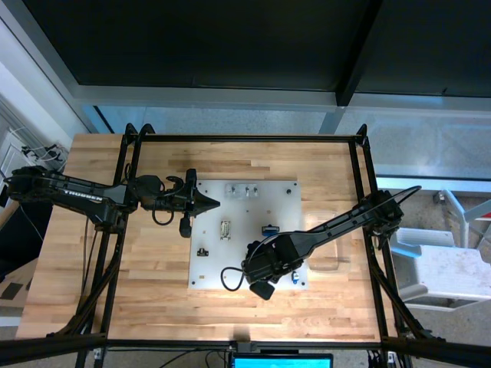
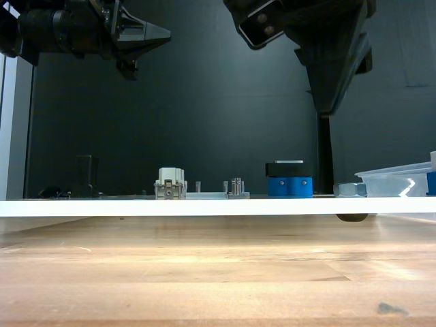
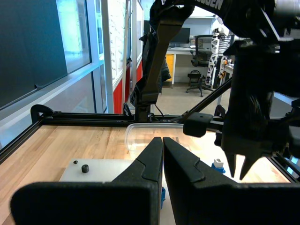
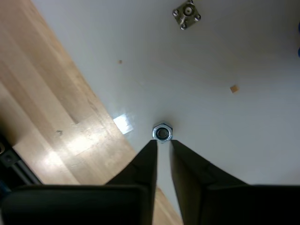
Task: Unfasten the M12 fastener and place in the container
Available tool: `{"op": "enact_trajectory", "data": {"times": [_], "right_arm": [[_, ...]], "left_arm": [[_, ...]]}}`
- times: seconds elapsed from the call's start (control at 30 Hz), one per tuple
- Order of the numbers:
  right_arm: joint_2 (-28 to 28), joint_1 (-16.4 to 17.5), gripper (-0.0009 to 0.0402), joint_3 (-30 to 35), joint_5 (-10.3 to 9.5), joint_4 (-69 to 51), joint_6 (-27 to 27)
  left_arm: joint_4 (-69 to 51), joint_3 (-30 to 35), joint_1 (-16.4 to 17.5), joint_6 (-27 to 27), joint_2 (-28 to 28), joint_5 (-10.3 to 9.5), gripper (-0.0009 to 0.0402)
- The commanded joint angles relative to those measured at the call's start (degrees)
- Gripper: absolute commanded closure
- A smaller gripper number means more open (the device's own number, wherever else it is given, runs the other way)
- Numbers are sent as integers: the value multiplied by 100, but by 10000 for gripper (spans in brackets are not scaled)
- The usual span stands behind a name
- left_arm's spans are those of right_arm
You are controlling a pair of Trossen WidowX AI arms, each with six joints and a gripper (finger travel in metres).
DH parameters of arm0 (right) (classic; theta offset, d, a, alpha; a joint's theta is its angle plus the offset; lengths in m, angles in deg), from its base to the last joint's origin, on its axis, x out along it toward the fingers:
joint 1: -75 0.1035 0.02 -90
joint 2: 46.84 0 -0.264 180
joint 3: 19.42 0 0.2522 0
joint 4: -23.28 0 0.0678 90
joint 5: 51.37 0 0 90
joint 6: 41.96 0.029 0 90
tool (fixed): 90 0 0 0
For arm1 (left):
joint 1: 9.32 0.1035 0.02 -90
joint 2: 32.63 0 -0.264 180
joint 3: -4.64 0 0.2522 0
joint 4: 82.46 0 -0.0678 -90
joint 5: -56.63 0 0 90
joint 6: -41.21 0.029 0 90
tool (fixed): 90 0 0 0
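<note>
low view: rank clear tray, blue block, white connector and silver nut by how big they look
1. clear tray, though cut off by the frame
2. blue block
3. white connector
4. silver nut; nearer the camera, so unsure
The left hand hangs high at left; the right hand points down over the nut.

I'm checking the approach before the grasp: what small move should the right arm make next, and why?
Probably spread the right end effector wider before descending: it hangs above the silver nut on the white board, its gap narrower than the nut. The left end effector hangs, shut, over the board's far left.
</note>
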Motion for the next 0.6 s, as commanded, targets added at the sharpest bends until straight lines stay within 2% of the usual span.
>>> {"op": "enact_trajectory", "data": {"times": [0.03,0.17,0.33,0.6], "right_arm": [[4,15,295,-57,33,39,90],[4,20,242,-83,153,11,92],[151,20,193,-92,90,-20,74],[380,52,164,-87,7,-57,28]], "left_arm": [[2,2,0,0,2,0,393],[2,2,2,0,2,0,393],[7,2,0,0,2,0,393],[2,2,2,0,2,0,393]]}}
